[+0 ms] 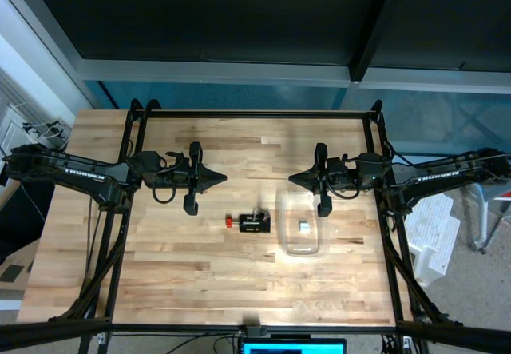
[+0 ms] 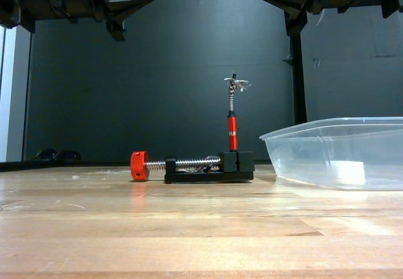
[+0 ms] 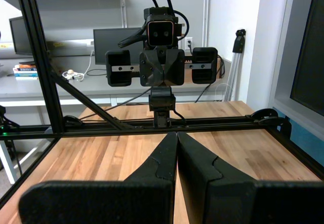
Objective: Pick the rca connector and install on the hub
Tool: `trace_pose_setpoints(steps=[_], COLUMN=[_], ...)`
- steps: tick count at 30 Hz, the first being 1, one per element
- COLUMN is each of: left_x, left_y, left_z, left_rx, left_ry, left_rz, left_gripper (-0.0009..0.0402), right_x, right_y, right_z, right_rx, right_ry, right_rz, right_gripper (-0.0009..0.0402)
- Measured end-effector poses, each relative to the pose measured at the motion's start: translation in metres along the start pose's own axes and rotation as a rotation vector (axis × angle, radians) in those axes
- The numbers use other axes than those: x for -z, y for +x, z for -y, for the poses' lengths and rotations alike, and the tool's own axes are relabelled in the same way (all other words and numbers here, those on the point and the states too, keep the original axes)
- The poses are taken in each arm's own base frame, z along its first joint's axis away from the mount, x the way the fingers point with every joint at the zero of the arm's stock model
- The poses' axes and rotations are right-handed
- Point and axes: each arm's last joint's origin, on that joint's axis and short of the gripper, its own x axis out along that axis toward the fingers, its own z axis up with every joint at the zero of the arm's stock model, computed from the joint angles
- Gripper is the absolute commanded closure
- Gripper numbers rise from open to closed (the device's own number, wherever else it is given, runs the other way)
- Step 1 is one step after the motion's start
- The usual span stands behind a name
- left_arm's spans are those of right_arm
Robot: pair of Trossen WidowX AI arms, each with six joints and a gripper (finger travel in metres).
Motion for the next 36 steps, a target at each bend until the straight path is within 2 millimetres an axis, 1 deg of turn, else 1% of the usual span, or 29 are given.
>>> trace_pose_setpoints(steps=[36], left_x=[0.0], left_y=[0.0], left_z=[0.0], left_rx=[0.0], left_ry=[0.0], left_rz=[0.0], left_gripper=[0.0393], right_x=[0.0012], right_y=[0.0], right_z=[0.0], right_rx=[0.001], right_ry=[-0.002], right_rz=[-0.013], right_gripper=[0.0393])
